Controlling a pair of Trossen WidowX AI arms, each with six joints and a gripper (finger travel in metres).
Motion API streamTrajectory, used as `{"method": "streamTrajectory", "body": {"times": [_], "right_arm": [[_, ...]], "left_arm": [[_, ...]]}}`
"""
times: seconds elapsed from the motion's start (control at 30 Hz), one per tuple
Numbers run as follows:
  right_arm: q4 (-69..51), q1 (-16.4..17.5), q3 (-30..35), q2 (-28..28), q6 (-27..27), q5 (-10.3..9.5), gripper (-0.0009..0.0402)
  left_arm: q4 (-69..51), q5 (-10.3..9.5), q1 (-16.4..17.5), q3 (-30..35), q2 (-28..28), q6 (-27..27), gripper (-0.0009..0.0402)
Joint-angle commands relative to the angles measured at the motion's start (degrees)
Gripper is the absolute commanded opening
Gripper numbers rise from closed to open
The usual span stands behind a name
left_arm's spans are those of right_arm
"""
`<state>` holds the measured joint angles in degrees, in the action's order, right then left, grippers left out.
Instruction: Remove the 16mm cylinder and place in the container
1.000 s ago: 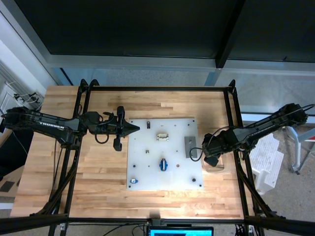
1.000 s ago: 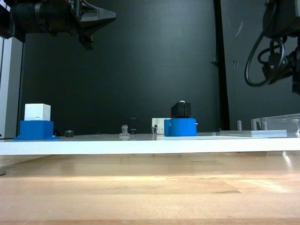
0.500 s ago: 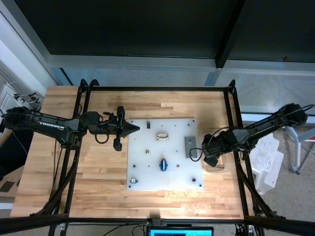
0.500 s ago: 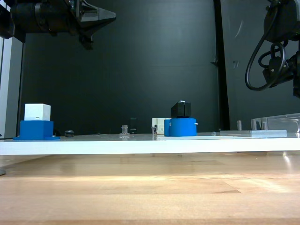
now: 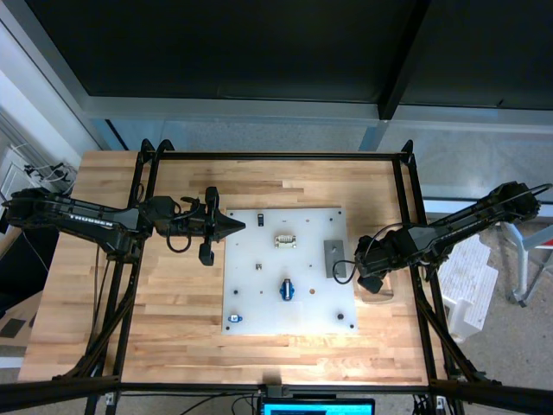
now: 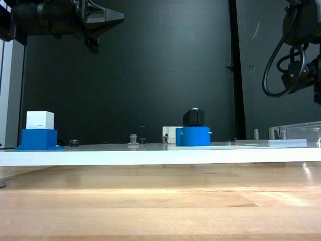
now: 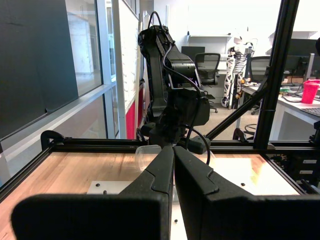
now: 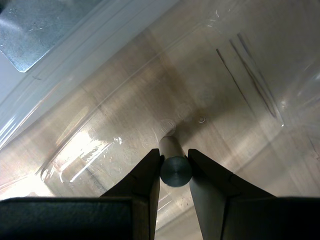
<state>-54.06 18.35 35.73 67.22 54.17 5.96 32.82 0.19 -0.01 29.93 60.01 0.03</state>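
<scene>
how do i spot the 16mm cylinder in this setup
Right of the white board lies the clear container, with the right gripper over it. The 16mm cylinder is the short grey metal peg pinched in that gripper, far smaller than the flat grey block on the board. The left gripper hovers shut by the board's far left corner.

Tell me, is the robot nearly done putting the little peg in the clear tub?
Done: the 16mm cylinder is off the board, pinched in the right end effector. In hand: it hangs over the container. Left: letting go. The left end effector sits shut by the board's left edge.
</scene>
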Motion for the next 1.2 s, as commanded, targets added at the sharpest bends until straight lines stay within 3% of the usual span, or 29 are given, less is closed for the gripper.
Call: {"method": "streamTrajectory", "body": {"times": [0.03,0.47,0.73,0.9,1.2], "right_arm": [[0.0,0.02,-0.04,0.07,0.0,-0.04,0.0013],[0.0,0.02,-0.04,0.04,0.66,-0.22,0.0131],[0.22,0.02,-0.04,-0.04,0.72,-1.64,0.0207],[0.13,0.02,1.16,-0.04,0.83,-1.7,0.0225],[-3.85,0.04,7.21,-0.04,0.61,-1.6,0.0215]], "left_arm": [[0.02,0.0,0.02,0.02,0.0,0.0,0.0],[0.02,0.0,0.0,0.02,0.0,0.0,0.0],[0.02,0.0,0.0,0.02,0.0,0.0,0.0],[0.02,0.0,0.02,0.02,0.0,0.02,0.0],[0.02,0.0,0.0,0.02,0.0,0.0,0.0]]}}
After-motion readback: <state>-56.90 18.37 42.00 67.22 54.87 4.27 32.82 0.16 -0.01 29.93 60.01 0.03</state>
